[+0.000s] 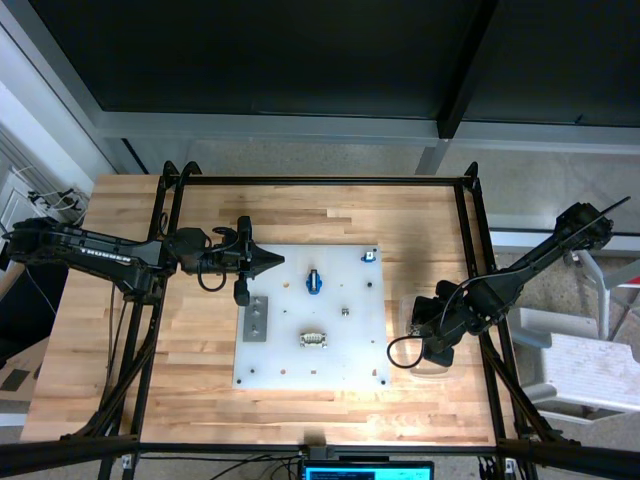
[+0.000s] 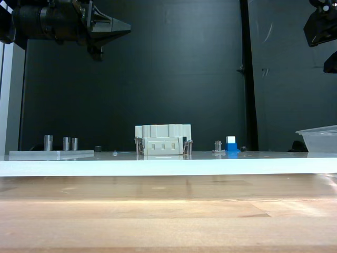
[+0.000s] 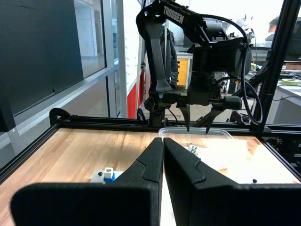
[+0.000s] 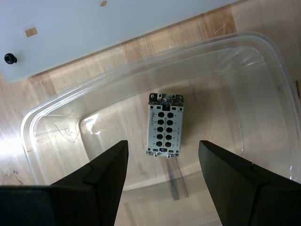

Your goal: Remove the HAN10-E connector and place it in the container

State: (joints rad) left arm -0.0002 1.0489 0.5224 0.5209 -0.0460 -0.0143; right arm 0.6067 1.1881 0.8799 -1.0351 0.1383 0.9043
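Observation:
A pale grey HAN10-E connector (image 4: 164, 125) with a metallic frame lies flat on the floor of the clear container (image 4: 42, 117), pin holes up. My right gripper (image 4: 161, 143) hangs open straight above it, fingers apart and touching nothing. In the high view the right gripper (image 1: 426, 335) sits over the container (image 1: 433, 371), just right of the white board (image 1: 345, 300). A similar pale grey block (image 1: 314, 341) stands on the board. My left gripper (image 1: 278, 262) is shut and empty, held high over the board's far left edge.
On the board are a small blue part (image 1: 313, 282) and a flat grey plate with holes (image 1: 257, 319). Black frame rails (image 1: 320, 181) run around the wooden table. In the low view the left gripper (image 2: 126, 25) is well above the board.

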